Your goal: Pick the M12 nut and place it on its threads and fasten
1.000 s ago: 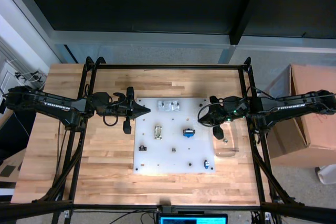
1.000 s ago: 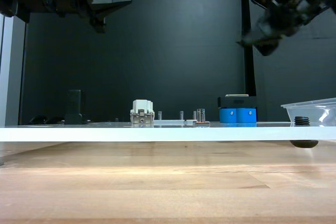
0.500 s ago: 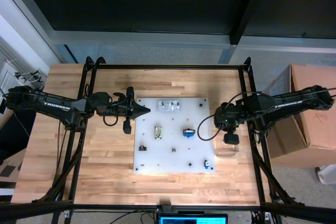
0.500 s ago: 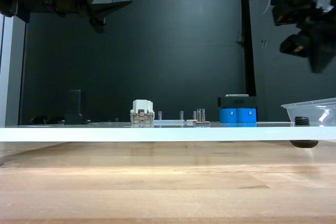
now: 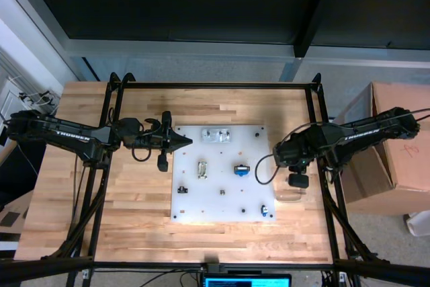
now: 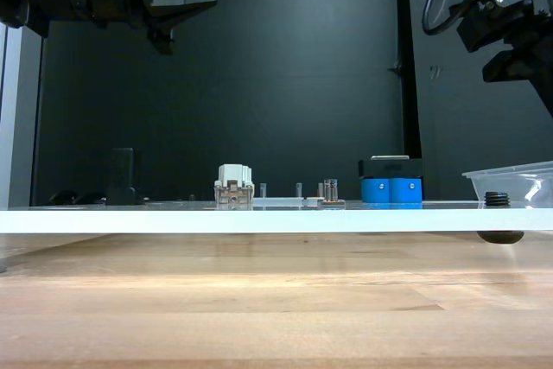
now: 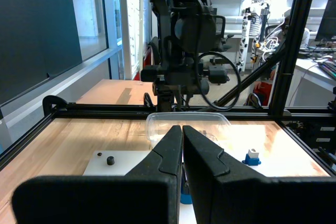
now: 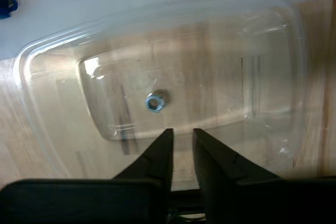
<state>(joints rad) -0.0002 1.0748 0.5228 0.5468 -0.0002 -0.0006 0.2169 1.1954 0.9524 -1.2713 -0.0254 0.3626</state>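
The small silver nut [image 8: 154, 102] lies free on the floor of the clear tray [image 8: 31, 61], beyond my right gripper's tips. My right gripper [image 8: 182, 132] hangs over that tray [image 5: 290, 197] off the board's right edge, jaws a narrow gap apart, nothing between them. In the high view the right gripper [image 5: 297, 181] covers the nut. The black ribbed stud [image 6: 496, 200] stands bare in front of the tray in the low view. My left gripper [image 5: 188, 141] hovers high over the board's left edge, pointing right, fingers closed together on nothing [image 7: 182, 129].
The white board [image 5: 195, 216] carries a grey connector [image 5: 201, 169], a blue block [image 5: 242, 169], a small blue part [image 5: 267, 212] and a silver post [image 5: 222, 191]. A cardboard box [image 5: 396, 146] stands right of the table. Black frame rails border the table.
The right arm has swung from the board's right edge out over the clear tray and turned its gripper downward. The left arm has not moved.
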